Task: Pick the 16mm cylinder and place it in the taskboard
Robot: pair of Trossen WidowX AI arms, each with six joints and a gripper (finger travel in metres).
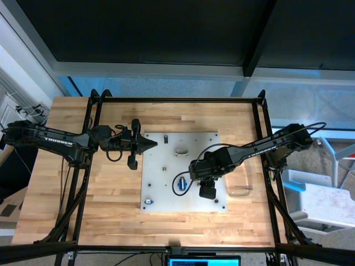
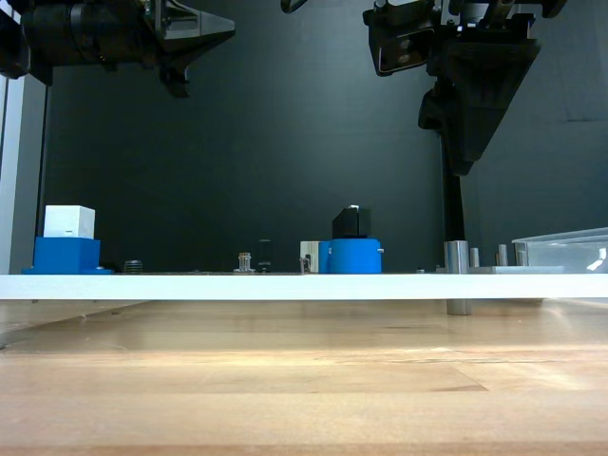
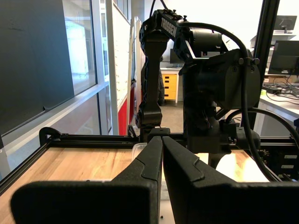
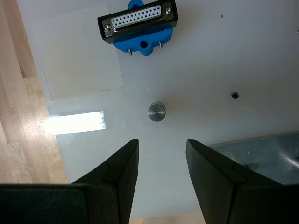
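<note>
Over the taskboard (image 1: pixel 166 191), high view: right gripper (image 1: pixel 206 182) hangs toward its right side, left gripper (image 1: pixel 152 143) at its left edge. Low view: both well above the taskboard. Left wrist: fingers pressed together. Right wrist: fingers spread, empty; cylinder (image 4: pixel 157 111) apparently upright on the taskboard, just beyond the gap.

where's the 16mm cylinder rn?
Right wrist view: the small silver metal cylinder stands on the white taskboard plate, near the blue connector, below the open right gripper; left gripper shut, hovering over the board's left edge.

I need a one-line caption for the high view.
Open right pincer hovers over the taskboard near-right area; shut left pincer is parked above its left edge.
</note>
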